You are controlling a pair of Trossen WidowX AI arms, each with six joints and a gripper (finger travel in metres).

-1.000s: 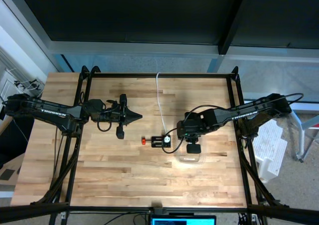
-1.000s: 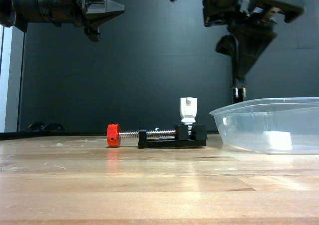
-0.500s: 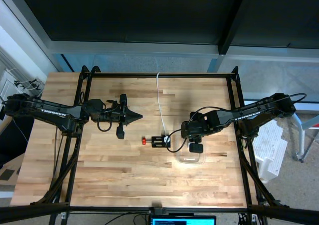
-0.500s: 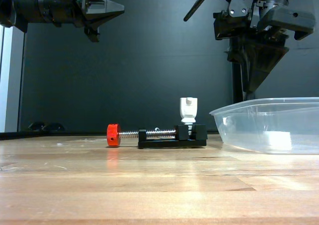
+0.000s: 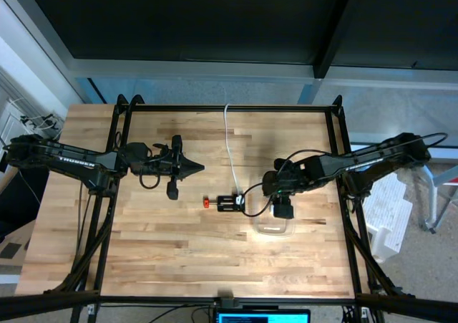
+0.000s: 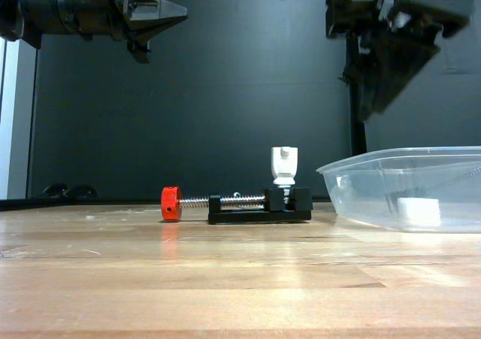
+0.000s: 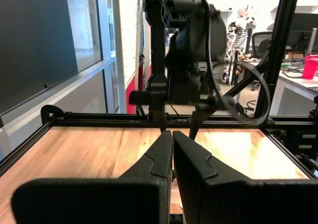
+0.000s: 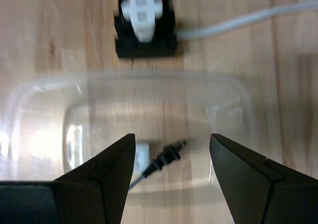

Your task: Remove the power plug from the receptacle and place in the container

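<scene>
table [image 5: 179, 266]: wood top, carries everything.
left gripper [image 7: 172, 133]: fingers pressed together, holding nothing. Well apart from the container [image 8: 149, 77], out past the vise's knob end, high off the table. Looks parked.
right gripper [image 8: 171, 135]: fingers spread wide, empty. Hangs straight above the container, clear of its rim.
container: clear tray, flat on the table, open side up. Everything below is placed relative to it.
white cable [image 5: 230, 144]: runs from the receptacle away across the table, on the side away from the container.
vise [image 6: 259, 204]: just beside one long wall of the container, not touching it. Red knob [image 6: 171, 204] on the end pointing away from the container.
receptacle [image 8: 142, 10]: white block upright in the vise, face up, nothing plugged in.
power plug [image 8: 169, 155]: inside the container, lying on its floor, just beside the white mark.
handling: my read is very light, small rigid body, limp thin cord. The cord won't hold a pose, and the plug would likely skid on smooth plastic. If a regrasp is needed, pinch across the plug body, not the cord.
axis: long axis flat and skewed to the container walls. Prong end points partly toward the vise-side wall, cord trails toward the opposite wall.
task: looks done.
</scene>
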